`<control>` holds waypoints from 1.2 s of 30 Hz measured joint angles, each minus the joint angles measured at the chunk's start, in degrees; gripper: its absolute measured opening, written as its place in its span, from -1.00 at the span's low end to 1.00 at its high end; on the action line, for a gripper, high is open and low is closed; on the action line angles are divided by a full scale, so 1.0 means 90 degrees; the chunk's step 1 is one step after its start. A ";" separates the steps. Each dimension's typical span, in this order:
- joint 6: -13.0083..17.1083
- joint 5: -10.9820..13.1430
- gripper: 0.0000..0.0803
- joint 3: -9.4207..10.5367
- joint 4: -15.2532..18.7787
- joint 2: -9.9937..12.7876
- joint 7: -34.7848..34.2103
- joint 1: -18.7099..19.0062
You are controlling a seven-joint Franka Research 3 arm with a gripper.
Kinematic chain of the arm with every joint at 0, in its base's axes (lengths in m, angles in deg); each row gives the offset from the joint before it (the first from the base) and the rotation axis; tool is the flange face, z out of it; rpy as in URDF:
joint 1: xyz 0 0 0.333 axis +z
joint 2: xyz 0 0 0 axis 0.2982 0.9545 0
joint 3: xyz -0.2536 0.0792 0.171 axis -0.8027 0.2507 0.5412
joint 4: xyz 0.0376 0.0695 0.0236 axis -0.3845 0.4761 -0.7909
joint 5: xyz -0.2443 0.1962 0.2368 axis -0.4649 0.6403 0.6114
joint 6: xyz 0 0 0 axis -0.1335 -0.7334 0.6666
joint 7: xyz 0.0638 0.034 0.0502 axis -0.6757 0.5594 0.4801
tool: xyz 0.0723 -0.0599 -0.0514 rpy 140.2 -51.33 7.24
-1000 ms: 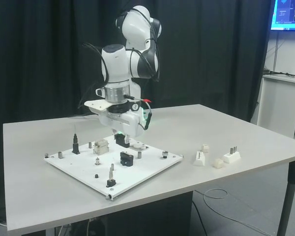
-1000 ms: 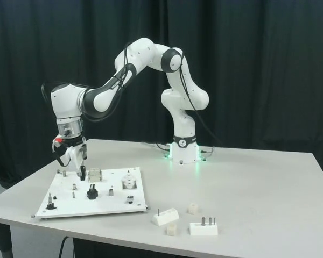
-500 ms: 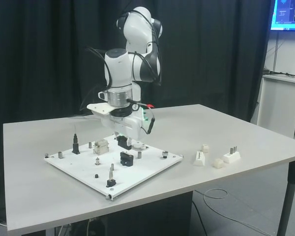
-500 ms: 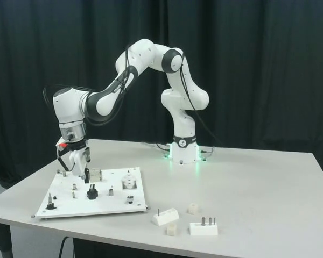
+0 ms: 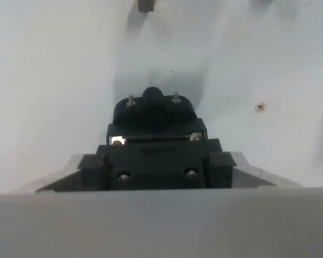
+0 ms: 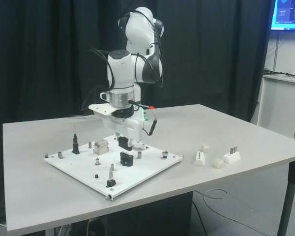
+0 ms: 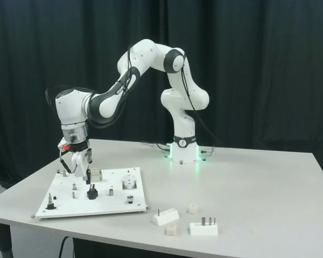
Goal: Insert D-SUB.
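— Since a second ago the tool (image 6: 123, 143) has slid sideways over the white board (image 6: 152, 167), away from the pale block (image 6: 102, 146) and toward the black socket (image 6: 126, 159), hasn't it?

— Yes, and the arm (image 7: 151, 59) has swung with it. The black plug (image 5: 157, 153) hangs clamped between the fingers, above the board and not touching it.

— Is the grip clear?

— From the wrist camera, yes: the fingers (image 5: 90, 169) press on both sides of the plug, with two small screws showing at its front. Bare white board lies beneath it.

— Where does the socket sit relative to the plug?

— In the first room view it stands on the board just beside and below the tool, nearer the camera. I cannot tell whether they line up.

— What else is on the board?

— A tall thin pin on a black foot (image 6: 75, 145) near the far corner, and a short black post (image 6: 111, 181) near the front corner.

— And off the board?

— Several small white blocks (image 7: 164, 216) rest on the grey table (image 7: 258, 183), well apart from the tool.
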 joint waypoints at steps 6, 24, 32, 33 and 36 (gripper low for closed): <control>0.0042 0.0015 -0.03 -0.0098 0.0062 -0.0005 -0.0074 0.0125; 0.0505 0.0101 -0.03 -0.0118 0.0384 -0.0106 -0.0123 0.0194; 0.0852 0.0118 -0.03 -0.0118 0.0773 -0.0317 -0.0096 0.0297; 0.0902 0.0118 -0.03 -0.0118 0.0831 -0.0349 -0.0093 0.0312; 0.1060 0.0118 -0.03 -0.0118 0.1000 -0.0445 -0.0089 0.0349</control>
